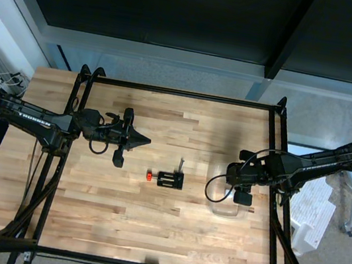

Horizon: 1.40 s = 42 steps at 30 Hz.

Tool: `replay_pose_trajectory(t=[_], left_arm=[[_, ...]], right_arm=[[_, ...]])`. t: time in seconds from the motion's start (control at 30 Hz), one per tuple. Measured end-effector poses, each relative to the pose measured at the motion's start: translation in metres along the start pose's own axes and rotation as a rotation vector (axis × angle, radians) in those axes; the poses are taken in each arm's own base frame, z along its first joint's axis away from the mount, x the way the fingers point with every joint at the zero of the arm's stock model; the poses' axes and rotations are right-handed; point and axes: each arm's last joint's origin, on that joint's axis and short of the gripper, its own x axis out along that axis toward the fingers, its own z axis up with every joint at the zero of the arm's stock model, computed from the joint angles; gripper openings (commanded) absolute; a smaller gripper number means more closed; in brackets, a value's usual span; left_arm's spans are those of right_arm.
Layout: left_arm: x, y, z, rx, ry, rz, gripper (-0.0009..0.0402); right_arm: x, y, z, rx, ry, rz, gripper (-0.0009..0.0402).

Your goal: Remove the USB-C connector from taskboard and place in the container

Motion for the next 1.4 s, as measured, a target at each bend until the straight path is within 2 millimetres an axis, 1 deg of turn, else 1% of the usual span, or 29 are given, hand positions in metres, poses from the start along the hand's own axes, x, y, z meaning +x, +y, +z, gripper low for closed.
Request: replay_pose_trajectory(t=[0.2,0.3,0.37,0.5,0.67,0.83,0.9,1.13,1.2,1.3,1.4], left_arm=[[0.0,0.0,0.0,0.0,0.0,0.0,0.0],[0.0,0.0,0.0,0.0,0.0,0.0,0.0],[0.0,0.0,0.0,0.0,0.0,0.0,0.0],[0.0,0.0,0.0,0.0,0.0,0.0,0.0],[0.0,0.0,0.0,0.0,0.0,0.0,0.0],[0.0,0.0,0.0,0.0,0.0,0.0,0.0],[0.0,0.0,0.0,0.0,0.0,0.0,0.0],[0.0,0.0,0.0,0.0,0.0,0.0,0.0],[0.0,0.0,0.0,0.0,0.0,0.0,0.0],[0.0,0.0,0.0,0.0,0.0,0.0,0.0],[0.0,0.0,0.0,0.0,0.001,0.0,0.0]], right_arm=[[-0.001,0.0,0.001,0.001,-0.001,0.001,0.0163],[-0.002,0.0,0.001,0.002,-0.004,0.002,0.0158],[-0.006,0.0,0.004,0.008,-0.021,0.007,0.0148],[-0.018,-0.005,0.016,0.009,-0.095,0.018,0.0112],[-0.034,-0.016,0.035,0.038,-0.225,0.041,0.0054],[-0.04,-0.022,0.048,0.033,-0.342,0.074,-0.0004],[-0.041,-0.023,0.052,0.027,-0.383,0.073,0.0003],[-0.049,-0.029,0.07,0.037,-0.58,0.075,-0.0001],[-0.051,-0.031,0.075,0.03,-0.635,0.109,0.0],[-0.053,-0.035,0.083,0.031,-0.701,0.147,0.0],[-0.052,-0.04,0.09,0.024,-0.751,0.131,0.0]])
